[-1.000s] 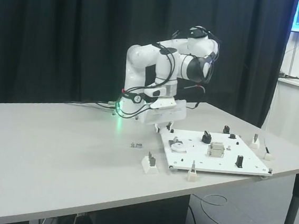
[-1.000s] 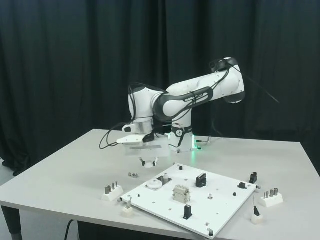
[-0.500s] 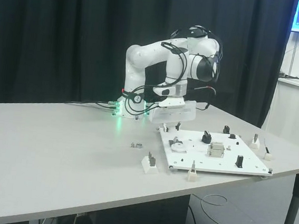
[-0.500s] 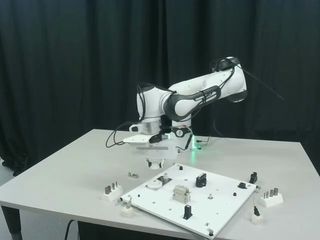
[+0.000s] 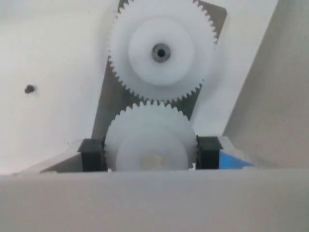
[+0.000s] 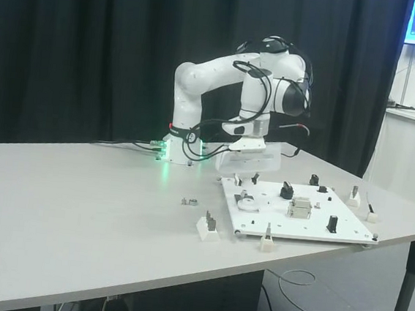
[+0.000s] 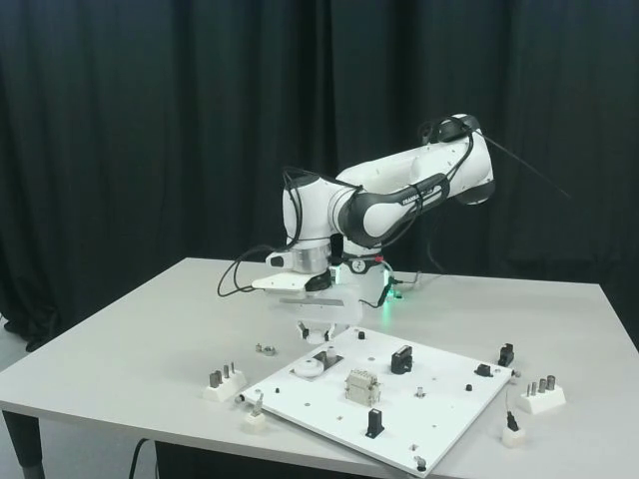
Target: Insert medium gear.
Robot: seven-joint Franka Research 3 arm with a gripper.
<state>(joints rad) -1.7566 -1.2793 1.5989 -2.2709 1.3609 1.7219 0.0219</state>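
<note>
Medium gear (image 5: 149, 142), clenched between the gripper (image 5: 150, 153) fingers, has travelled in over the white board (image 6: 296, 223) and now hangs just beside the large gear (image 5: 161, 50), nearly ready for insertion.

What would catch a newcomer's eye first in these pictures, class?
Probably the white arm reaching over the white board on the grey table. In the wrist view, its gripper holds a white gear just above the board, beside a larger gear already mounted.
</note>
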